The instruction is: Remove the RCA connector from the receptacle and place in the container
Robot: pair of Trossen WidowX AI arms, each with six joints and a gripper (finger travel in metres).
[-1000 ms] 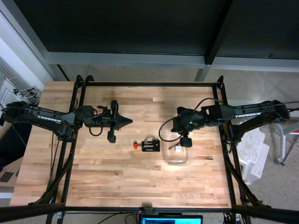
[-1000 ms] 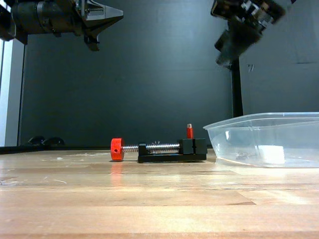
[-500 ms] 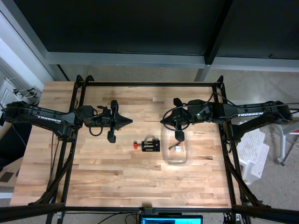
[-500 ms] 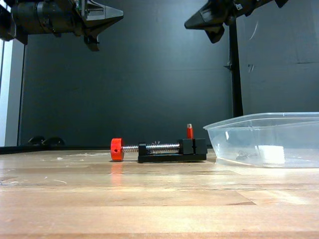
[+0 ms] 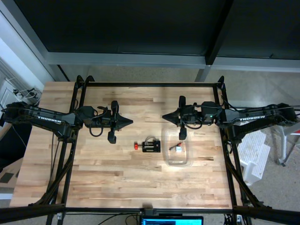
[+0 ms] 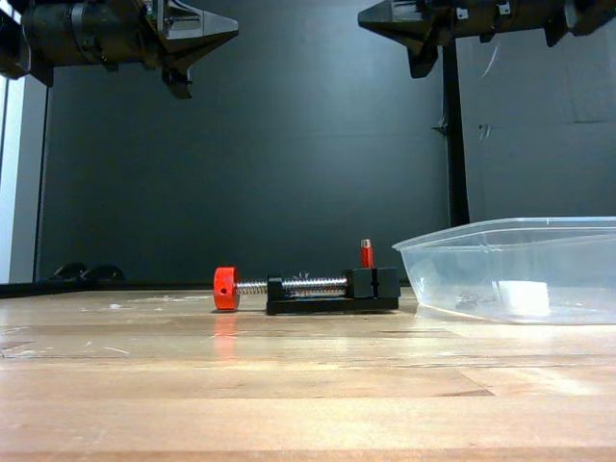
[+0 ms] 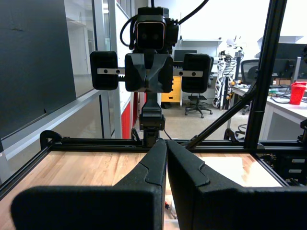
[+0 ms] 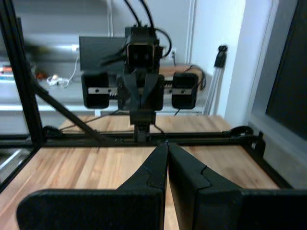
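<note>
One RCA connector: lies flat on the floor of the container, a dark body with a reddish end, just beside a small white square piece; neither claw holds it.
Container: clear open tub standing on the table, just right of the receptacle; in the low view that white piece shows as a pale patch through its near wall.
Receptacle: black block on the wood, with a red knob at its left end and a silvery screw running from knob to block; a short red post stands upright on it.
Right gripper: high over the table, beyond the container's far left corner, level and pointing left; fingers pressed together, holding nothing.
Left gripper: high over the table's left half, level, pointing right toward the other claw and well apart from it; fingers together, empty.
Table: pale wooden planks with faint scuffs, ringed by a black metal frame.
Room: dark panel behind the table; grey floor beyond; a lit screen at the near edge; an office chair past the frame in the left wrist view.
</note>
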